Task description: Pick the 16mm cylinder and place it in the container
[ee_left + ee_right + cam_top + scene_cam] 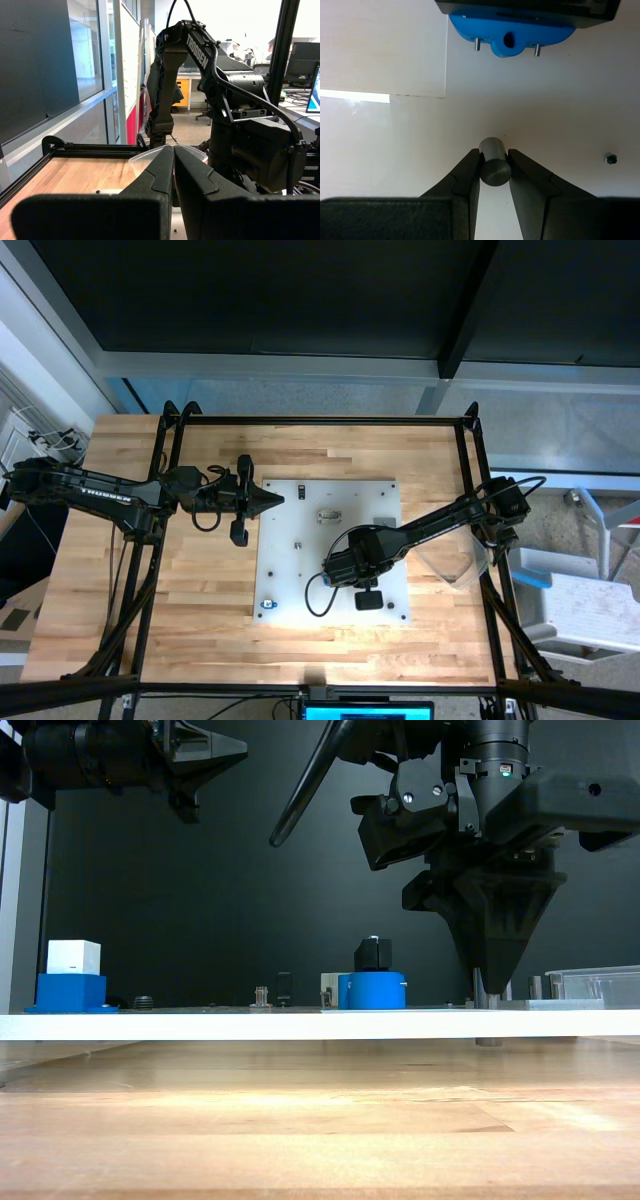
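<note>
Two tapered black fingers [467, 172] of your right gripper [494, 153] pinch the 16mm cylinder [495, 169], a smooth, flat-ended grey metal peg, right down at the matte white board [560, 120]. You have bare board around it (one small screw [610, 159] sits off to a side), and the blue part [512, 35] lies ahead. The clear, round-cornered container [452, 558] sits beside the board's right edge. Your left gripper [272, 499] hangs closed, high over the board's left edge.
</note>
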### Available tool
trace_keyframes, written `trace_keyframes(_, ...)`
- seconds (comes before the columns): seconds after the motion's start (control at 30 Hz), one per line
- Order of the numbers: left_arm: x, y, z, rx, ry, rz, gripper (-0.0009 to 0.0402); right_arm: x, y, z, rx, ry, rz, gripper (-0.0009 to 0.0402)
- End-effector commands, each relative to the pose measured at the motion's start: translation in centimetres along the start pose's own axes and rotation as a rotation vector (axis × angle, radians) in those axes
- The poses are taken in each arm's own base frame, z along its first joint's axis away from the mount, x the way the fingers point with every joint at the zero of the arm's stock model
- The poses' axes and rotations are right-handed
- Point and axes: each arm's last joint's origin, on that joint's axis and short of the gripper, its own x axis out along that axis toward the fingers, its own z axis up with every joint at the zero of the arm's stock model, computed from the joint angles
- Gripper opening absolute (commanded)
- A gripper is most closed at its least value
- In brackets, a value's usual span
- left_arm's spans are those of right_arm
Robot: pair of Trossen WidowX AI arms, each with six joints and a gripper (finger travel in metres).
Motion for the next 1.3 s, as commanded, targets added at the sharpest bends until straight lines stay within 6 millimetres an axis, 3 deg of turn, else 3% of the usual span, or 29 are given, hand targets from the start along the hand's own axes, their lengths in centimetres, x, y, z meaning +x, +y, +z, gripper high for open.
trace_keyframes(0.03,0.0,0.0,0.0,0.000,0.000,0.000,0.0000,-0.3,0.0,-0.1,0.000,-0.006,0.001,0.0017)
trace_keyframes(0.37,0.0,0.0,0.0,0.000,0.000,0.000,0.0000,-2.1,-0.3,-0.6,0.001,-0.027,0.005,0.0016)
trace_keyframes(0.67,0.0,0.0,0.0,0.000,0.000,0.000,0.0000,-5.4,-0.8,-1.6,0.008,-0.098,0.019,0.0016)
trace_keyframes(0.93,0.0,0.0,0.0,0.000,0.000,0.000,0.0000,-8.0,-1.6,-3.7,0.014,-0.083,0.014,0.0016)
trace_keyframes(1.3,0.0,0.0,0.0,0.000,0.000,0.000,0.0000,-8.8,-3.0,-7.5,0.096,-0.081,0.013,0.0016)
